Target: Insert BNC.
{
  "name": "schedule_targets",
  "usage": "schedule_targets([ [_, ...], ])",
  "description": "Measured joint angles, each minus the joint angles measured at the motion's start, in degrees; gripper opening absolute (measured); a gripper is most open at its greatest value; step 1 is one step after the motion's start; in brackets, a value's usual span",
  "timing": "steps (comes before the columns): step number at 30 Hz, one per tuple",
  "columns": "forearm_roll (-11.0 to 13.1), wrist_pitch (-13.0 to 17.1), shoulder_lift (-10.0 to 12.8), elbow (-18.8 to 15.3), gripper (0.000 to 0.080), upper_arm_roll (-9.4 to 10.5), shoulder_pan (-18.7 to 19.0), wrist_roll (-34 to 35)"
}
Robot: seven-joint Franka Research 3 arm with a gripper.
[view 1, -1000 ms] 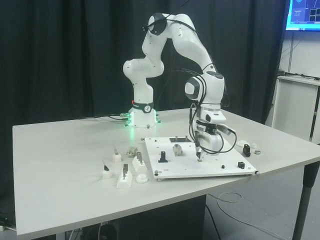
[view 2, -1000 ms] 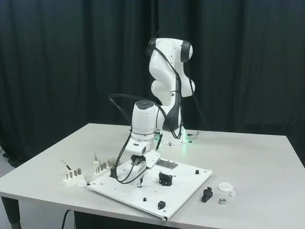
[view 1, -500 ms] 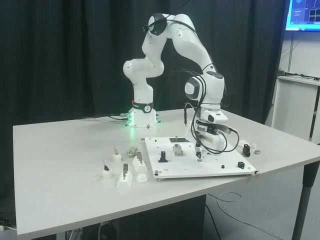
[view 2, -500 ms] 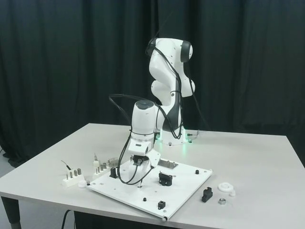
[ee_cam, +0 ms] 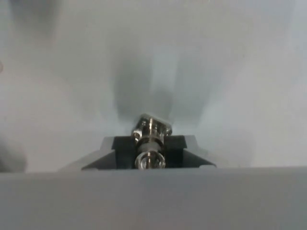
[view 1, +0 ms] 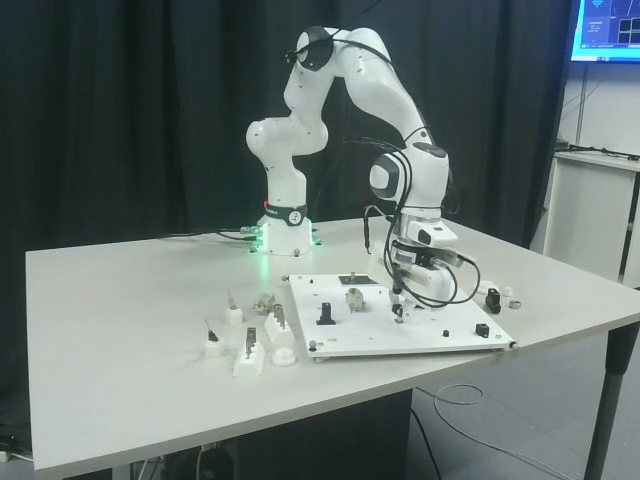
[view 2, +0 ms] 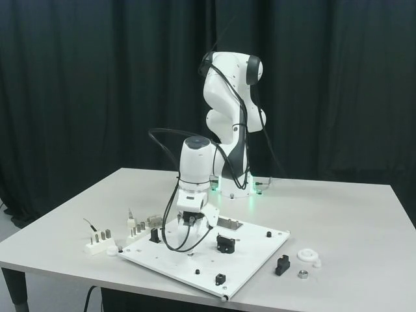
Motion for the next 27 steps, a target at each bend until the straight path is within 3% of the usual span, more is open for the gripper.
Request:
schedule_targets([
  [8, 0.0, 0.0, 0.0, 0.0, 0.0121, 0.00, 0.0, 2.5],
  [27, 0.3, -0.3, 0.0, 0.1, 0.0121, 0.09, -0.1, 17.6],
])
